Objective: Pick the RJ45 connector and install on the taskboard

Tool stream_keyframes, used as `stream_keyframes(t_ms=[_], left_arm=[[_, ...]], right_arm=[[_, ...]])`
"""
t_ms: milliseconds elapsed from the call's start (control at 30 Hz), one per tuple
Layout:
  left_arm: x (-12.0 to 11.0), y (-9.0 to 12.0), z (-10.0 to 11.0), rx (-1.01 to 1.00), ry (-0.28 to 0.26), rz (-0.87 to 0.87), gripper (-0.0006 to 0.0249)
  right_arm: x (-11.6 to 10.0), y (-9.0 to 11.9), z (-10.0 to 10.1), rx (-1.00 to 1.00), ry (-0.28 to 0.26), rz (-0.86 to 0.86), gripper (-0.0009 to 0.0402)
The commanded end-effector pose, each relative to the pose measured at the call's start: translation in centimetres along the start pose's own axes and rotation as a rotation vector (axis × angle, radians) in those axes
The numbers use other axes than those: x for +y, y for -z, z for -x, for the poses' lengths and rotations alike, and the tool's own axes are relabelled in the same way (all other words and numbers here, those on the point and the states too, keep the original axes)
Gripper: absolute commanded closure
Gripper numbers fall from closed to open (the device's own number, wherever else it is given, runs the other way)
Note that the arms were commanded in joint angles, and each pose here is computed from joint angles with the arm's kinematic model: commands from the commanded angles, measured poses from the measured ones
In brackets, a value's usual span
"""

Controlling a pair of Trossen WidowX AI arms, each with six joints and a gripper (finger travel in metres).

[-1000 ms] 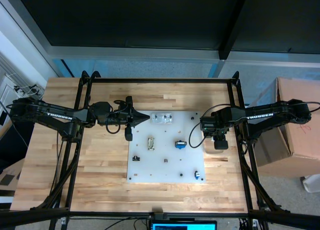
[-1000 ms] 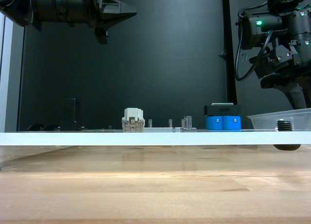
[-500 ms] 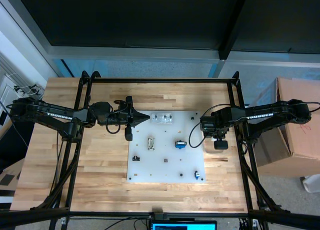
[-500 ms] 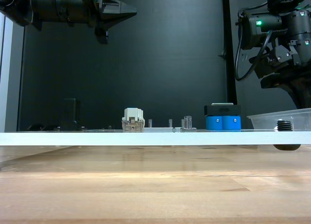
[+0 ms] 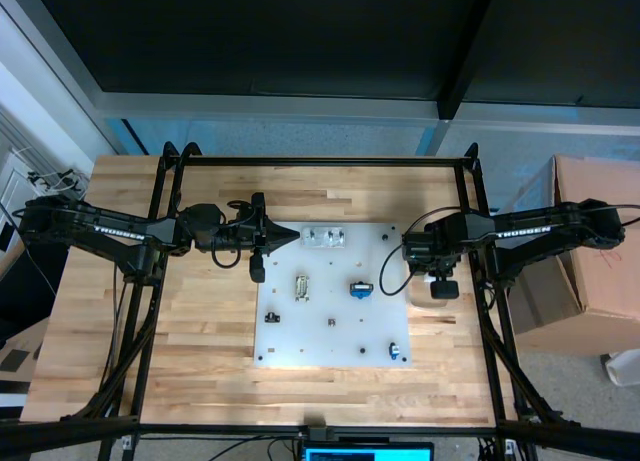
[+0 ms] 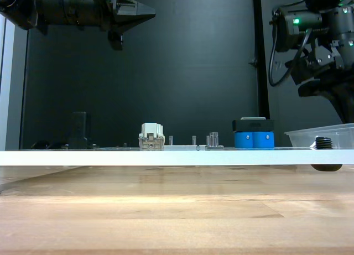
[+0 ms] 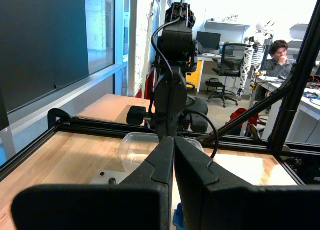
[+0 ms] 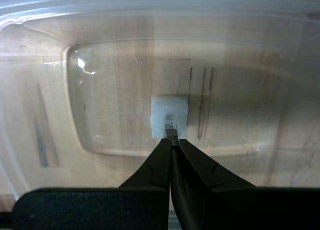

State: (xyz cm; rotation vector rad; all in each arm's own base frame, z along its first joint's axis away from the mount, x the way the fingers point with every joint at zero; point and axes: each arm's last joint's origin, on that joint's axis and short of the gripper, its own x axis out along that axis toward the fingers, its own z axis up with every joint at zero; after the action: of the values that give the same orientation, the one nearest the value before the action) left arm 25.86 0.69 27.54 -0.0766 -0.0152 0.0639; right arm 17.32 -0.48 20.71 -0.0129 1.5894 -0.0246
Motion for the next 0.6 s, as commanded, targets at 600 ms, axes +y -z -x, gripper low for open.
stream_keyframes(t_ms=[600], left_arm=[[0.0,0.0,0.0,0.0,0.0,0.0,0.0243]], right_arm=[[-0.1,-0.9,6.9,-0.134,0.001,-0.005,0.0393]])
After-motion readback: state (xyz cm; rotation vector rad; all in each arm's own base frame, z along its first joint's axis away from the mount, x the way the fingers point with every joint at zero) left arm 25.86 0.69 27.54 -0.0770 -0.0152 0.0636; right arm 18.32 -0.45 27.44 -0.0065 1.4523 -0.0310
